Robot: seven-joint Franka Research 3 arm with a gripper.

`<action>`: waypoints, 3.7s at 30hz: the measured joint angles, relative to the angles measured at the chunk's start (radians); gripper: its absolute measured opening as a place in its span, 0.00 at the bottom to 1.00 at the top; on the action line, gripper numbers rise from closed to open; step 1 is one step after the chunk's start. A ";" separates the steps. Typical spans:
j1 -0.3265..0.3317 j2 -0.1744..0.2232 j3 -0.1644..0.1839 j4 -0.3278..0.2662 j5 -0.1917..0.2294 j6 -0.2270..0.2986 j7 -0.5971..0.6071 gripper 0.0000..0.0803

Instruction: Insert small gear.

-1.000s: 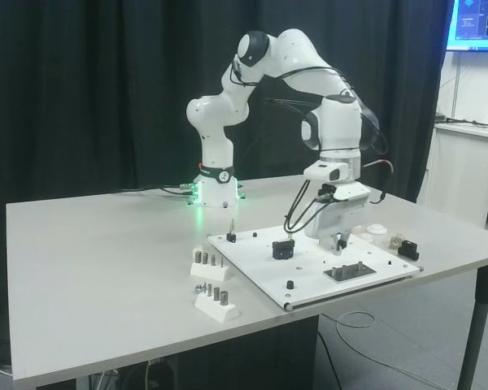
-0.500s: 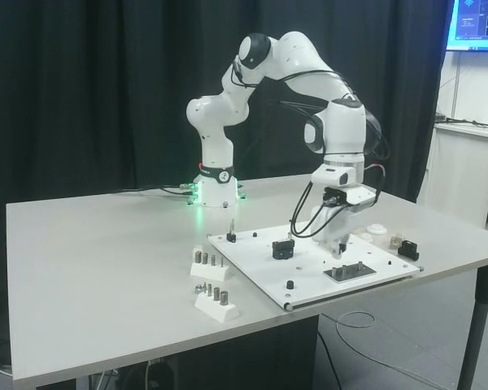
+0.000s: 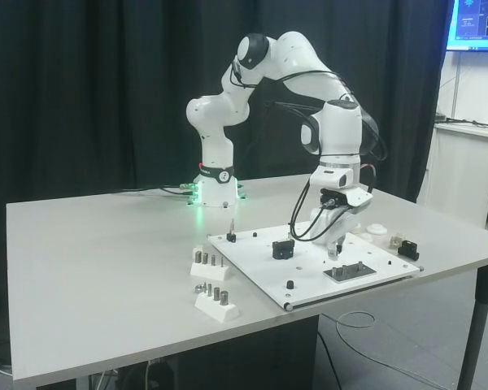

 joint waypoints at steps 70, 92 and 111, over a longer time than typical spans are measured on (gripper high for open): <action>-0.066 0.031 0.062 0.015 0.074 -0.008 -0.079 0.18; -0.070 0.034 0.062 0.015 0.093 -0.019 -0.092 0.18; -0.070 0.034 0.061 0.015 0.093 -0.020 -0.034 0.17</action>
